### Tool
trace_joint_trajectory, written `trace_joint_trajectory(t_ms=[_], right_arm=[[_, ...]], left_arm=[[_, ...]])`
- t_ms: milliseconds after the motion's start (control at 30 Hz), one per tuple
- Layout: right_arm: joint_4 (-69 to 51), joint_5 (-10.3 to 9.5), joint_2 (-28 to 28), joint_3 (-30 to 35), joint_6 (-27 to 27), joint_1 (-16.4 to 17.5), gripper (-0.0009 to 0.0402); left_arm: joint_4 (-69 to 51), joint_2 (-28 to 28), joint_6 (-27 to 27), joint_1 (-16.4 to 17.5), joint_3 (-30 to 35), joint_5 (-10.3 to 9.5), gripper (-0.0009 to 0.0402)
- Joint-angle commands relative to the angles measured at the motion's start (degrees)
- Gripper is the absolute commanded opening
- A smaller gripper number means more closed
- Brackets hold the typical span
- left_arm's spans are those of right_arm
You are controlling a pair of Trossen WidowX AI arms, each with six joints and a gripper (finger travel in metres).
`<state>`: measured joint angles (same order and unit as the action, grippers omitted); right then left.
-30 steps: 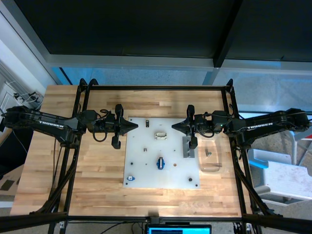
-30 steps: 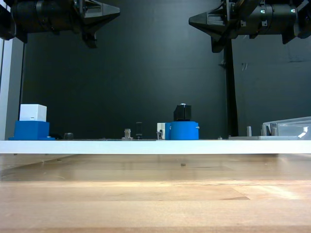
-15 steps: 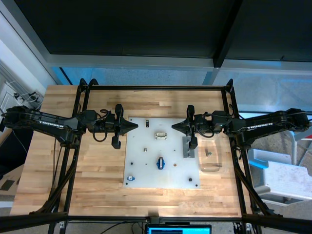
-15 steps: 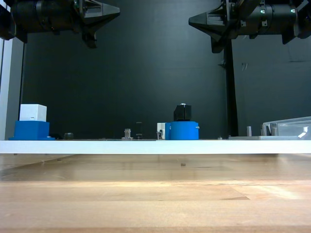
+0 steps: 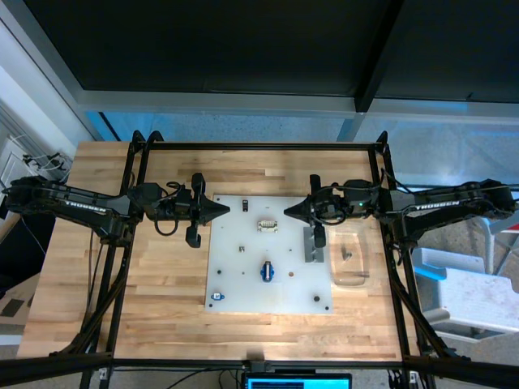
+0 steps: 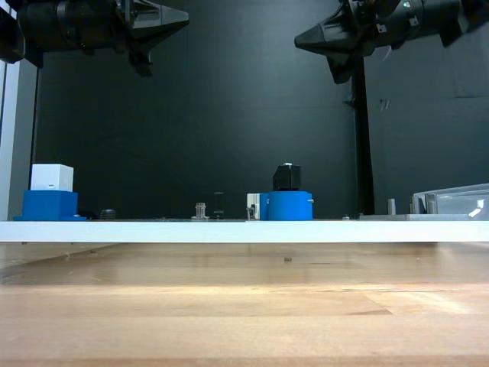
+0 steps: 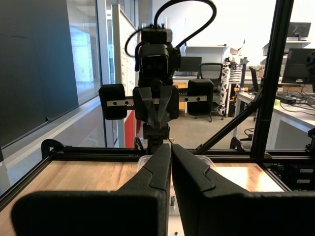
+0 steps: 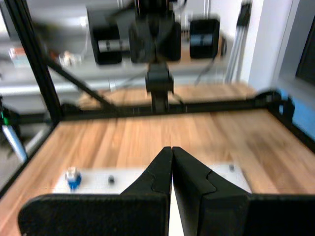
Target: Pick the 16mm cylinder and place it in the taskboard
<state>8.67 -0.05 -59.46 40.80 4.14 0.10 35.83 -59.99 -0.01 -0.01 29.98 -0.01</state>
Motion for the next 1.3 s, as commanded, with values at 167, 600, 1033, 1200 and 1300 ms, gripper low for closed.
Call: trace_joint_trajectory(t_ms=[167,600,1033,1200,1300], right_arm=[[-20.3,0.04,0.0,8.4,-0.6,0.1,0.0000],[-44.4,0.50,0.0,15.1,0.5,0.4,0.0000],[-61.9,0.48,0.0,19.0,2.9,1.1,0.0000],[-67.2,0.46,-0.1,20.1,2.9,1.2,0.0000],[-70.4,0.48,-0.1,20.2,2.9,1.3,0.0000]], left_arm=[[0.0,0.0,0.0,0.0,0.0,0.00,0.0000],[0.0,0.0,0.0,0.0,0.0,0.00,0.0000],[0.0,0.0,0.0,0.0,0.0,0.00,0.0000],[0.0,0.0,0.0,0.0,0.0,0.00,0.0000],[0.0,0.0,0.0,0.0,0.0,0.00,0.0000]])
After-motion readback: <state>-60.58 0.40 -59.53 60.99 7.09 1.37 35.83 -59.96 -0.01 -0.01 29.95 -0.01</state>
